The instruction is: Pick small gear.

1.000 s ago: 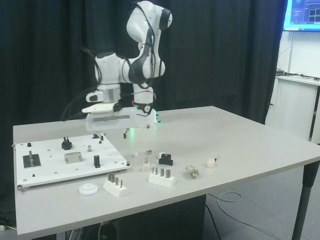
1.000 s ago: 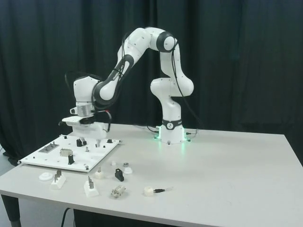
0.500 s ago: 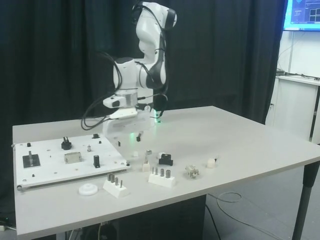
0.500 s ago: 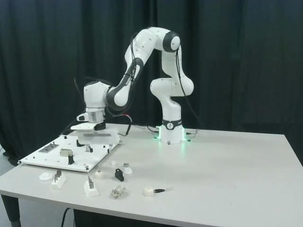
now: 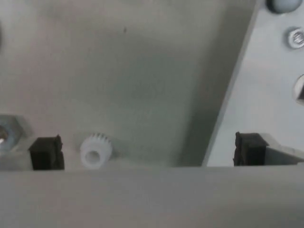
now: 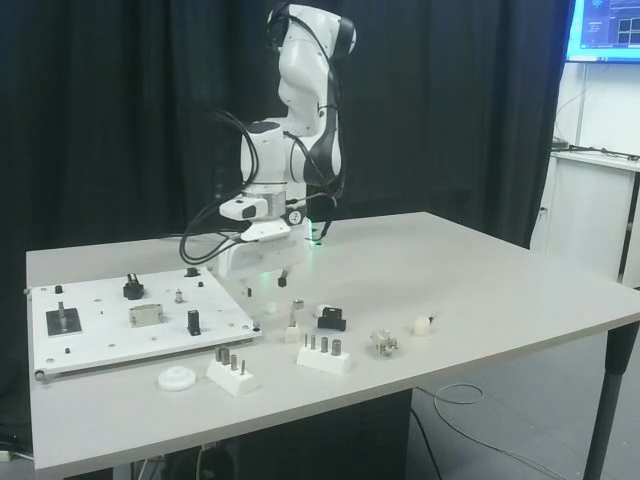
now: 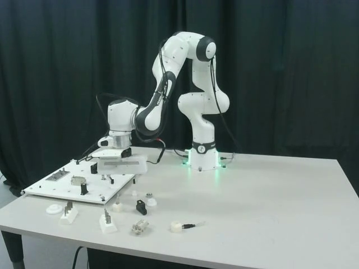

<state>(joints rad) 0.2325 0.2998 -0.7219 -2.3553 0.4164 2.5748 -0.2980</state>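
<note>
1. While the white arm (image 7: 168,84) bends down from its base, the gripper (image 6: 267,285) hangs above the grey table (image 6: 480,270), just past the near edge of the white board (image 6: 100,335).
2. In the wrist view the two black fingertips (image 5: 46,153) stand wide apart and released, with nothing between them touched.
3. The small gear (image 5: 96,151), white and toothed, lies on the table between the fingertips, close beside one of them and well apart from the other.
4. In the first room view the small gear (image 6: 271,308) sits under the gripper, near the board's corner.
5. A larger white gear (image 6: 175,379) lies near the table's front edge, beside a white block with pegs (image 6: 232,371).
6. A black part (image 6: 332,319) and a metal connector (image 6: 385,343) lie further along the table.
</note>
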